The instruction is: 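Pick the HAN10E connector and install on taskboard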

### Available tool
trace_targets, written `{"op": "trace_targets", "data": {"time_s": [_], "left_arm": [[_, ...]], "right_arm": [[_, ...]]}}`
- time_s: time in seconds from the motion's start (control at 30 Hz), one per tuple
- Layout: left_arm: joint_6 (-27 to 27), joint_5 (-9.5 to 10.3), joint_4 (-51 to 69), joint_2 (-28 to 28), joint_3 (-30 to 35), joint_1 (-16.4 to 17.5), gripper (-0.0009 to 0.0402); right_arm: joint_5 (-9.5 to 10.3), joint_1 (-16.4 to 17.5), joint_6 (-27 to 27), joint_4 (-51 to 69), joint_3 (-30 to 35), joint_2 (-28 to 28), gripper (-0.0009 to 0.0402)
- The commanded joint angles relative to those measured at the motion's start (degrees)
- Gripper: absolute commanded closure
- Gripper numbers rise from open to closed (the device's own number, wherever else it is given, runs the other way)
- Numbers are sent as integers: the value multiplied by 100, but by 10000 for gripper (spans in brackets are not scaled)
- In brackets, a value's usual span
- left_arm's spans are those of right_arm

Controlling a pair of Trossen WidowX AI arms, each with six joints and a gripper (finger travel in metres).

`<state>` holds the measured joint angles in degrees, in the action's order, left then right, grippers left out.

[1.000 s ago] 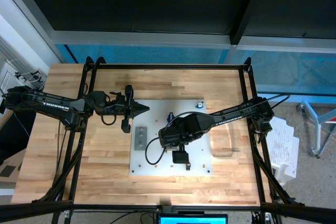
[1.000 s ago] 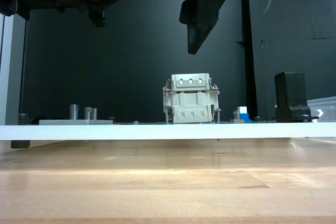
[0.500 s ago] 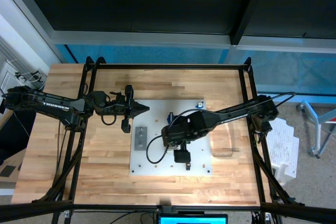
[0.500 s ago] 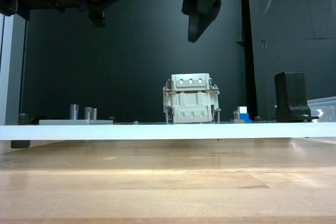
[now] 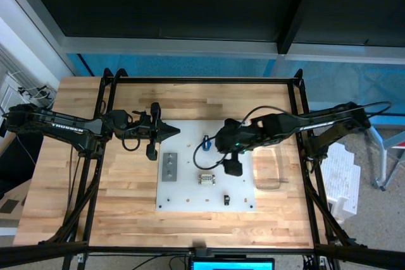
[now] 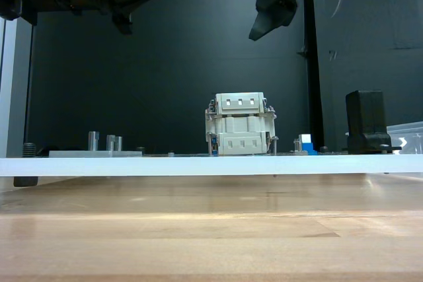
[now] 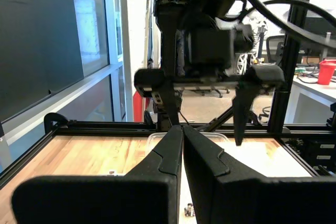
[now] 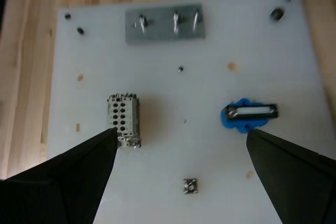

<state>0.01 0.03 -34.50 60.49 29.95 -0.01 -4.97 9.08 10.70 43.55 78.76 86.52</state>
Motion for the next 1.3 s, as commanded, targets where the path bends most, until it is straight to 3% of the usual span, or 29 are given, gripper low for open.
{"op": "trace_targets", "data": {"time_s": [0.03, 0.47, 0.97, 1.03, 1.3], "left_arm": [[0, -2, -2, 0, 0, 0, 392], [0, -2, -2, 0, 0, 0, 392], [0, -2, -2, 0, 0, 0, 392], [0, -2, -2, 0, 0, 0, 392], [0, -2, -2, 0, 0, 2, 392]], "right_arm": [[4, -155, -203, -428, -400, -417, 60], [7, -695, -710, -1193, -1292, -1622, 186], [74, -769, -811, -3510, -2673, -2710, 376], [153, -772, -824, -3764, -2830, -2802, 397], [208, -772, -800, -5007, -3388, -2970, 392]]}}
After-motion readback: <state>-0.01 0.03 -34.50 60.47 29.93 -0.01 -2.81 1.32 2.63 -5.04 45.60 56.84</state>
